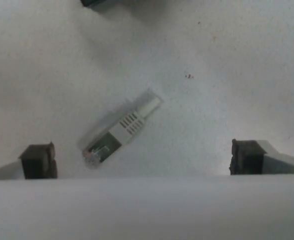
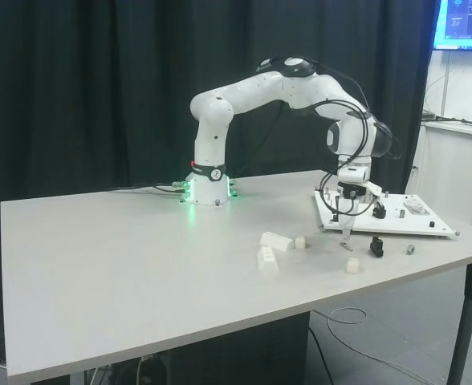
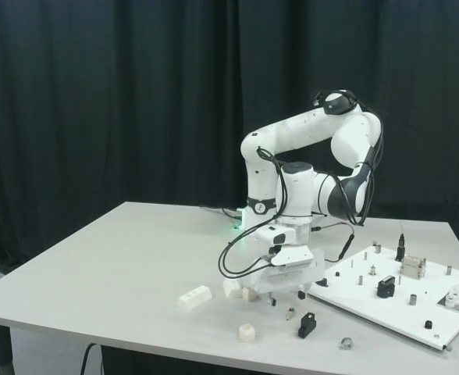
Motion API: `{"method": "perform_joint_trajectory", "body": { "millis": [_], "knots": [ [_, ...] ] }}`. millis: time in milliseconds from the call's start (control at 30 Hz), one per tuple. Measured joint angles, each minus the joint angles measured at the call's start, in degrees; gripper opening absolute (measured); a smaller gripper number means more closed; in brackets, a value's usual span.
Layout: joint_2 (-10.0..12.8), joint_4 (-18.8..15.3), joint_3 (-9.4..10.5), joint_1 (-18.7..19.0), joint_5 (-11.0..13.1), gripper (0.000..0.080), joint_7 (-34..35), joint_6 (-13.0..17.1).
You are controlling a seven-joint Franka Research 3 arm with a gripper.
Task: Remove round peg 4.
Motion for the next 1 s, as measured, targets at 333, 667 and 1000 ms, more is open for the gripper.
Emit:
{"method": "perform_joint_trajectory", "body": {
  "millis": [333,667,1000],
  "knots": [
    [0.0,0.3,0.0,-0.4,0.0,0.0792,0.3,-0.1],
    [0.0,0.9,0.0,-0.7,0.0,0.08,1.2,-0.1],
    [0.1,1.5,0.02,-1.1,0.0,0.08,1.4,-0.1]
  ]
}}
